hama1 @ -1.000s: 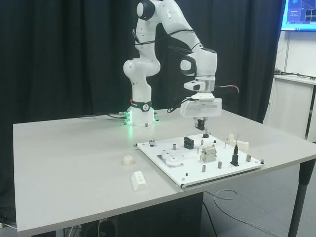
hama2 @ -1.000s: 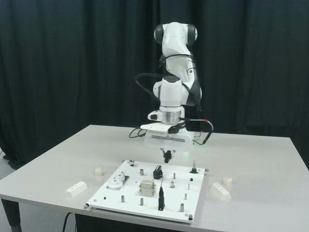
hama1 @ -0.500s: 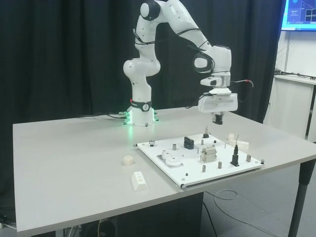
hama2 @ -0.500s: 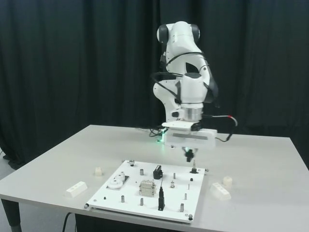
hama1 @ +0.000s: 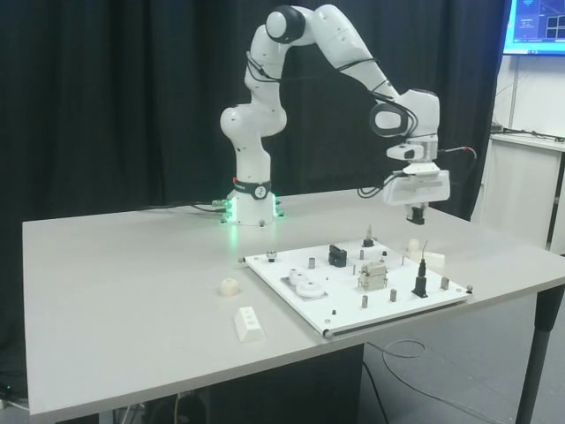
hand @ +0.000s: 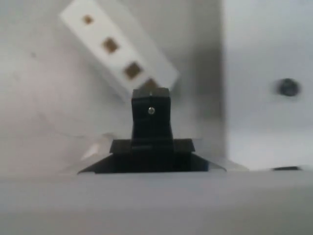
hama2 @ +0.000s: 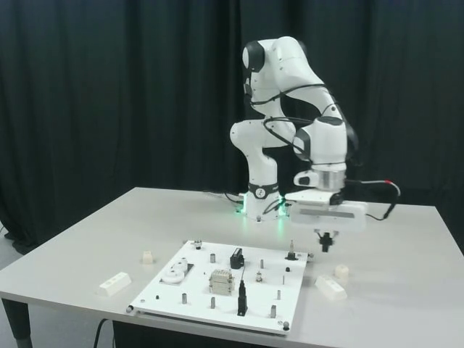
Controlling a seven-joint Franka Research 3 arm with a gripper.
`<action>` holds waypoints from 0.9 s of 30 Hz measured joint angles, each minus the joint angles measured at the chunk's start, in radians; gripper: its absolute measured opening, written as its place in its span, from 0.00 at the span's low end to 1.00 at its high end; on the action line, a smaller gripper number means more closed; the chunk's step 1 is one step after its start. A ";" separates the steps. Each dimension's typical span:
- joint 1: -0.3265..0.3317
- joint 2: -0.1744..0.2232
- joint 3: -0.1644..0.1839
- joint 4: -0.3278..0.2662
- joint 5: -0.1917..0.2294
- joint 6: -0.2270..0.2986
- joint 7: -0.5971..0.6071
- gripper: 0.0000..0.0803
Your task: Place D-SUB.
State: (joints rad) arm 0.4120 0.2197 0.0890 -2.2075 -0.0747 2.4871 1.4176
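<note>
White block (hand: 119,51) under gripper (hand: 151,105)

— Where's the D-SUB (hand: 151,117)?
— Off the table, pinched in the gripper (hama2: 325,243). It's a small black piece, upright, with a tiny screw head on its face.
— Over what?
— The grey table (hama2: 406,290), just beside the white board (hama2: 290,304), above a white block (hama2: 330,287).

Even overhead room light on the surface (hama1: 132,265), black curtain (hama2: 109,87) swallowing light behind, green glow at the arm base (hama1: 231,209), soft short shadows under the white board (hama2: 225,286), wrist view blurred throughout, bright screen (hama1: 534,26) glaring in the corner
</note>
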 joint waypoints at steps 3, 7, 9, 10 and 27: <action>0.009 0.036 0.009 0.035 -0.007 0.000 0.031 0.19; 0.027 0.087 0.009 0.085 -0.018 0.000 0.064 0.19; 0.033 0.110 0.009 0.107 -0.019 -0.002 0.072 0.19; 0.035 0.122 0.009 0.119 -0.019 -0.004 0.075 0.19; 0.075 0.230 0.008 0.225 -0.019 -0.047 0.105 0.19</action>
State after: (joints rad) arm 0.4867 0.4498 0.0973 -1.9823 -0.0940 2.4404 1.5224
